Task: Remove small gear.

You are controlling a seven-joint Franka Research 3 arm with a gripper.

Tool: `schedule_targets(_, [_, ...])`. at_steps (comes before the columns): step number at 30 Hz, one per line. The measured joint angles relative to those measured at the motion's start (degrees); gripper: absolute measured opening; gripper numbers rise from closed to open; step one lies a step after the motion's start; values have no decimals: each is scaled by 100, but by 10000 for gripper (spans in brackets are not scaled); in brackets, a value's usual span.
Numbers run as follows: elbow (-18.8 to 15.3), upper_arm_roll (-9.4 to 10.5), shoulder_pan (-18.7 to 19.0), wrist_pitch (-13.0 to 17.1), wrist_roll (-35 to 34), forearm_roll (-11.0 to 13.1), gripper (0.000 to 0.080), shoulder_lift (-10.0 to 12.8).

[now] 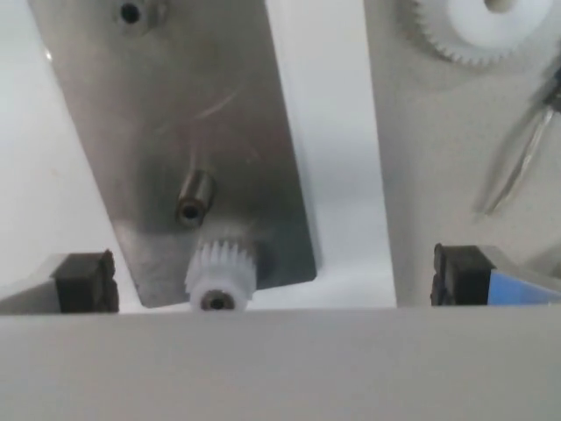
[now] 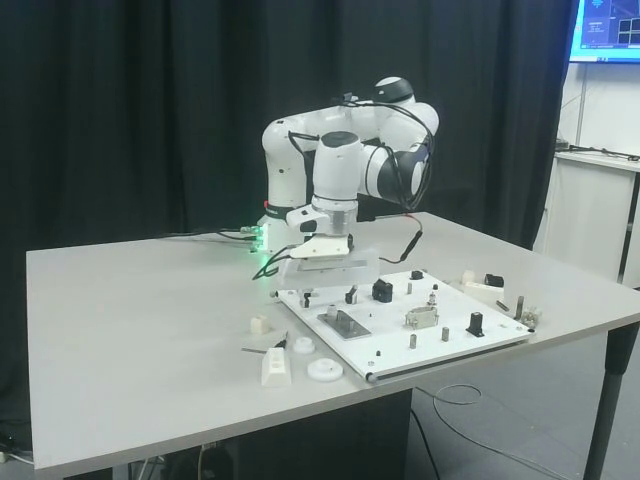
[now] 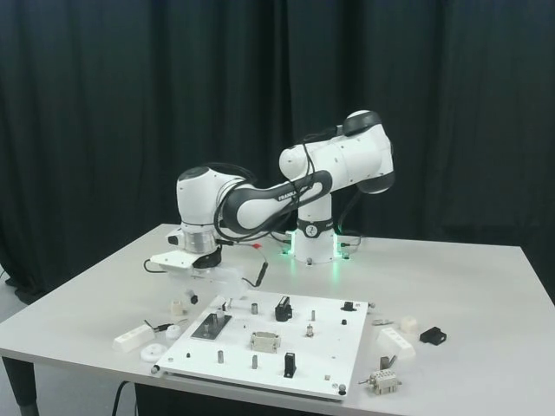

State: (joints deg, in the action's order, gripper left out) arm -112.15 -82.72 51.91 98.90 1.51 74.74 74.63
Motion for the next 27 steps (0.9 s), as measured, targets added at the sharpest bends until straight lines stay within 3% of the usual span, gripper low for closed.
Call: schedule_targets(27, [-662,10,649,464,9,114,800,-2])
